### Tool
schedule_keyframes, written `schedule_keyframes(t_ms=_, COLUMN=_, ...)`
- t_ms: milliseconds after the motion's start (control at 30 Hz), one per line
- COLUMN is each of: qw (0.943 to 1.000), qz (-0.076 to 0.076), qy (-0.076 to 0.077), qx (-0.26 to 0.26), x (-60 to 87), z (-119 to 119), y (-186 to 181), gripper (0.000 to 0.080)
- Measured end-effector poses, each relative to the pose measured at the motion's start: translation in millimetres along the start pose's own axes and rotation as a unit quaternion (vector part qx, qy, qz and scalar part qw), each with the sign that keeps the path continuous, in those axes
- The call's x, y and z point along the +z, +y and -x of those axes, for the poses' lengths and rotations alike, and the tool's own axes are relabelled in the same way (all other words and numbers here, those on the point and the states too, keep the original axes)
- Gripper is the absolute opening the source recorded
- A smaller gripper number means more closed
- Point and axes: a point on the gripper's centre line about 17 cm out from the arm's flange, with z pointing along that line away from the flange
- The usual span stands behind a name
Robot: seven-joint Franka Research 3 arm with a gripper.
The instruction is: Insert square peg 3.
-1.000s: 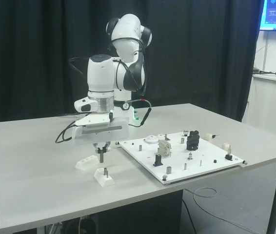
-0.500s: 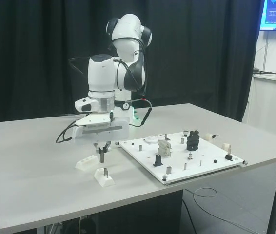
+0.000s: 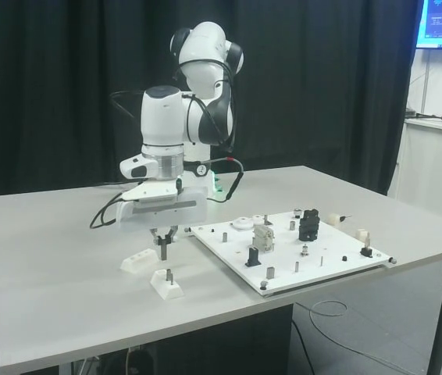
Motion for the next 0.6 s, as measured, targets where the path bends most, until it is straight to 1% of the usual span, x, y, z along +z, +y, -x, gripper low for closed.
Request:
schedule_keyframes(t_ms=433, qw=0.9996, qz=0.0, qy=0.002, qx=-0.027, x=-4.2, z=-3, y=-4, gripper=0.0106)
schedule_keyframes(t_ms=600, qw=0.9994, qz=-0.005, qy=-0.001, qx=-0.033, x=-6.0, z=-3, y=-13, gripper=0.0106)
